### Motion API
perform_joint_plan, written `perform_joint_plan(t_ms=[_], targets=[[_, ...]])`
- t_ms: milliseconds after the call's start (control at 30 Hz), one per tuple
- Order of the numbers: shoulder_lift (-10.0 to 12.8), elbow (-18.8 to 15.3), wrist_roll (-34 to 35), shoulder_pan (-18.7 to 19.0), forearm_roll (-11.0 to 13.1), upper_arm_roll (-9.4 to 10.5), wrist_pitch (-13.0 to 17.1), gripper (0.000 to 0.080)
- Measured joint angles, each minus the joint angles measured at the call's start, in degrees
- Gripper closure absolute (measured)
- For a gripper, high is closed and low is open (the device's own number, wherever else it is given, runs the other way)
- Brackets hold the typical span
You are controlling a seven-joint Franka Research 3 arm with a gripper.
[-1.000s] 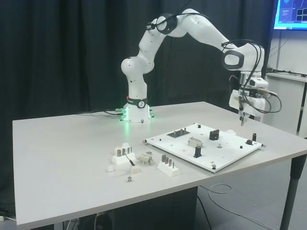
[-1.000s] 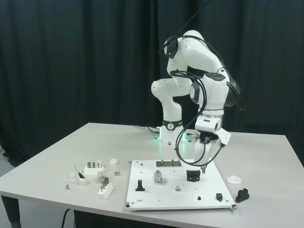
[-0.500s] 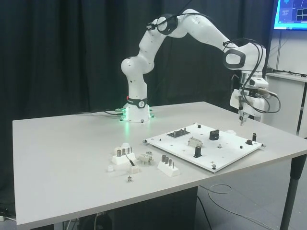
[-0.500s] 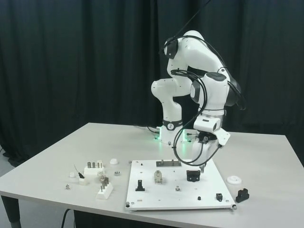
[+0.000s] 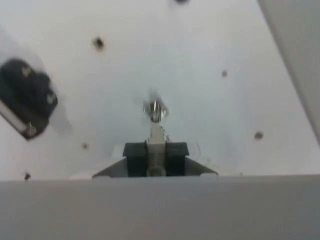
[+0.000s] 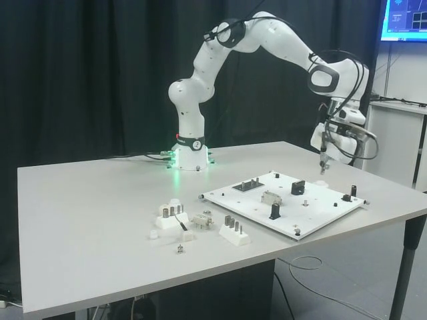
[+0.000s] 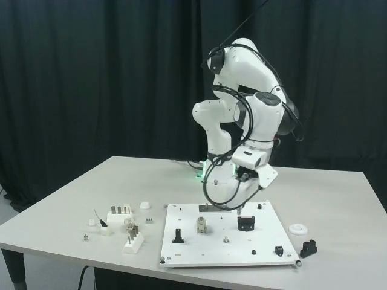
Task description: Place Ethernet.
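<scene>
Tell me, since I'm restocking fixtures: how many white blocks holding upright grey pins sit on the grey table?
2. One white pin block lies beside the white board; the other lies farther from it. None looks hidden.

One white arm (image 7: pixel 242 78) stands on one grey tabletop (image 7: pixel 338 199). One white board (image 7: pixel 224 249) lies at lower centre; two white pin blocks (image 7: pixel 120 215) sit lower left, one white disc (image 7: pixel 297 229) lower right.

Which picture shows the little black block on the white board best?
The second room view: the black block sits unblocked on the white board. The first room view shows it smaller; in the wrist view it is blurred.
</scene>
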Motion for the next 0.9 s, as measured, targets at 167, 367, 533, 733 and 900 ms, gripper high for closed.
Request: perform_joint_plan(t_ms=[167,367,533,733,900], targets=[[-0.1,0.0,0.3,-0.7,-0.9,-0.69,-1.9,0.073],[-0.4,-0.1,9.4,-2.5,-1.6,-0.91,-4.2,0.073],[-1.0,-0.8,13.5,-4.3,-2.1,-0.79,-5.4,0.073],[-2.3,-2.7,15.4,-6.5,-2.2,-0.75,-5.7,0.073],[-3.9,-5.0,15.7,-8.4,-3.4,-0.62,-5.7,0.073]])
